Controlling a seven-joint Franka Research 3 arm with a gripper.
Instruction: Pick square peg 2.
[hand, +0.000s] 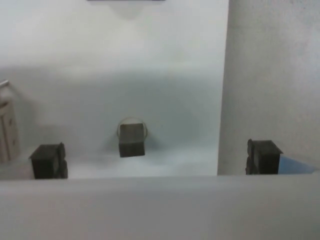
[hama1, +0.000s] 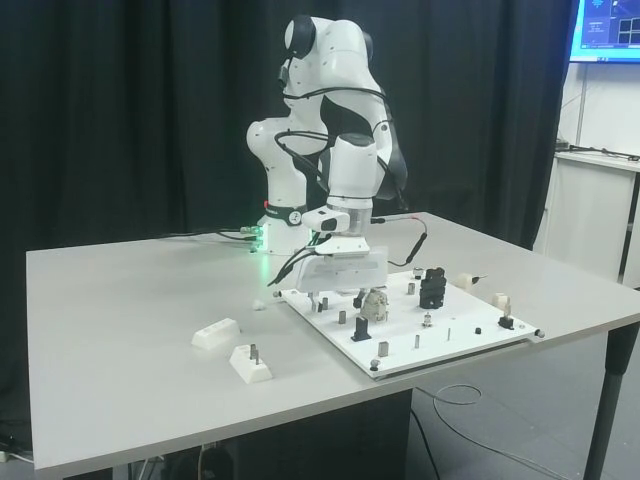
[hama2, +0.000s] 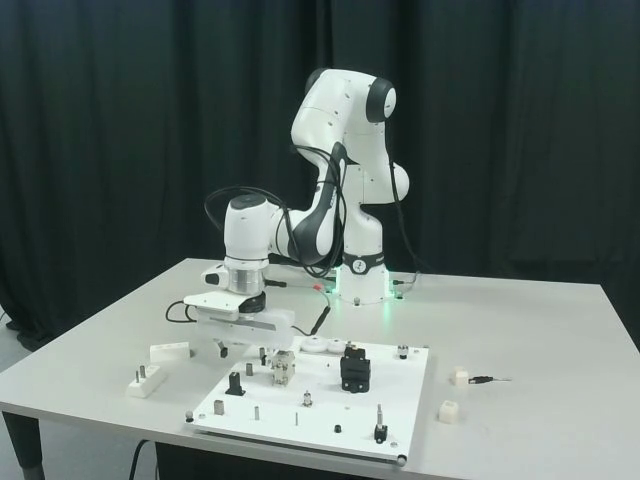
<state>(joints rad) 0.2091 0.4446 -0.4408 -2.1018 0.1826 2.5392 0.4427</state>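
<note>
- Step in hand: the approach before the grasp. The gripper (hand: 155, 157) hangs low over the near-arm corner of the white board (hama2: 400, 420), with nothing lifted.
- Task object: the square peg (hand: 132, 140), a small dark block, stands upright on the board. In the wrist view it lies between the two fingertips (hand: 48, 161) and apart from both.
- Identity of the peg: no number is visible on it, so its being "peg 2" is a judgement from the gripper's aim alone.
- Claw state: the jaws stand wide apart, one dark pad well to either side of the peg. They hold nothing.
- Next move, as judged: a straight descent that keeps the peg centred between the pads, then a closure on two opposite flat faces. The faces look slightly turned against the finger line, so a small wrist rotation may be needed first.
- Risk, as judged: a skewed closure could tip or twist the peg in its seat.
- Other stock on the board: a black block fixture (hama2: 354, 372), a grey geared part (hama2: 284, 368) and several short pins and posts, all apart from the gripper.
- Off the board, on the grey table (hama1: 120, 300): two white holders (hama1: 232, 347), one bearing a small pin, and two small white cubes (hama2: 448, 410) at the far side.
- Writing and brands: none readable on arm, board or parts. A screen (hama1: 606, 30) at the edge of the first room view shows content too small to read.
- Indicator: a green light (hama2: 335, 288) glows at the arm's base.
</note>
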